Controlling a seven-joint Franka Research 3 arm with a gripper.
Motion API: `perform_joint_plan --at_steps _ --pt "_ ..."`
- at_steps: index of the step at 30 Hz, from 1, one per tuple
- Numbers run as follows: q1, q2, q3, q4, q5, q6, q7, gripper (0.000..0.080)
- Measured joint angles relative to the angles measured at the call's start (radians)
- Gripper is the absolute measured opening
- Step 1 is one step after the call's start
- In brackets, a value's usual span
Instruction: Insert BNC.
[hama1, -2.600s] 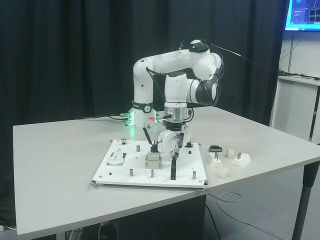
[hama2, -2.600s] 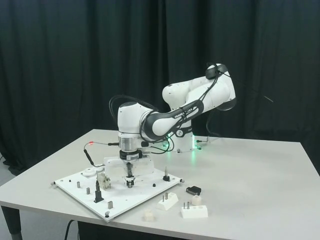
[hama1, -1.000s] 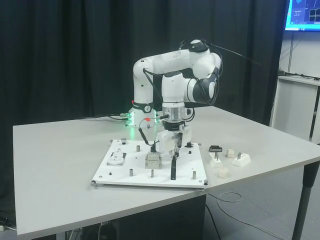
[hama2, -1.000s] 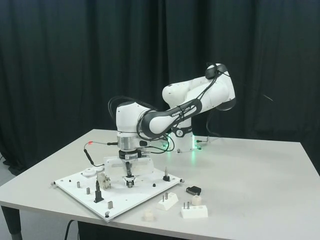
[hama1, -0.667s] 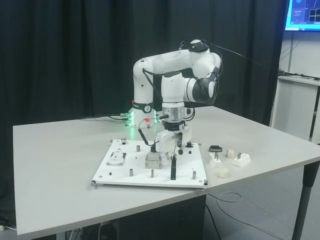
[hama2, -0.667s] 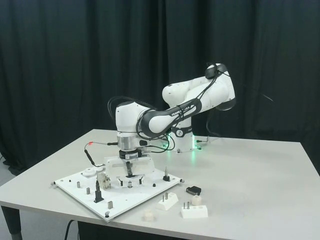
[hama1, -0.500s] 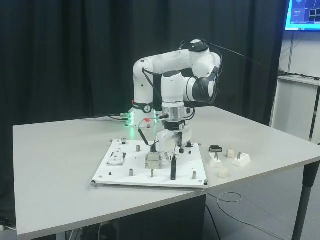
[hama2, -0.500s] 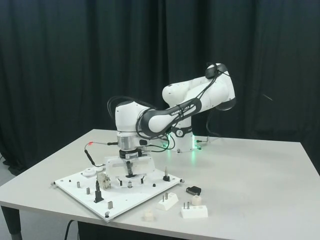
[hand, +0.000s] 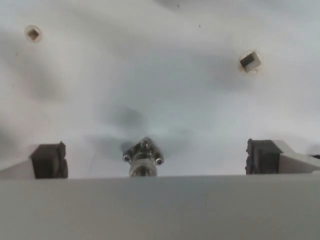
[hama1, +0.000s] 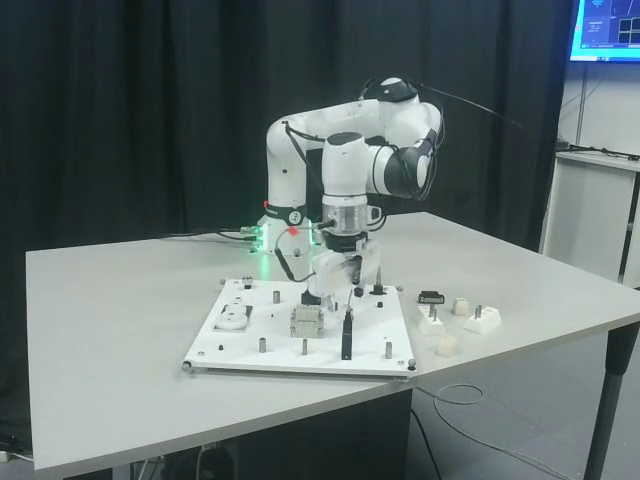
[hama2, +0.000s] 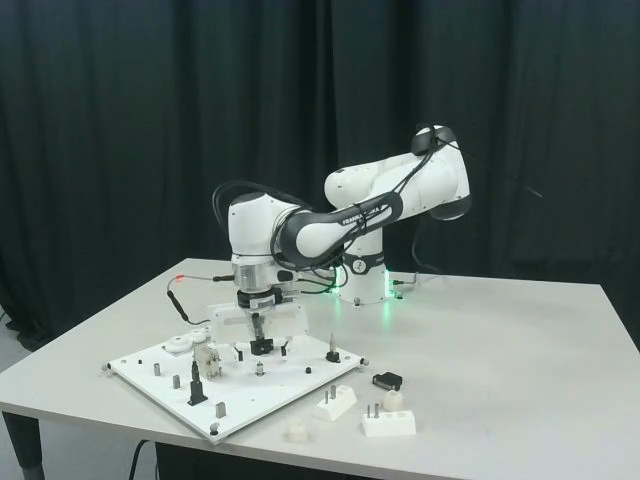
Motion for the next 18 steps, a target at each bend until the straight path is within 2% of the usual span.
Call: perform_joint_plan --at_steps 8,18 --pt "0.001 0.001 -0.024 0.001 -0.010 -0.023 0.000 0.0800" --pt "0.000 0.001 -0.034 0.001 -0.013 -0.034 0.001 0.0800"
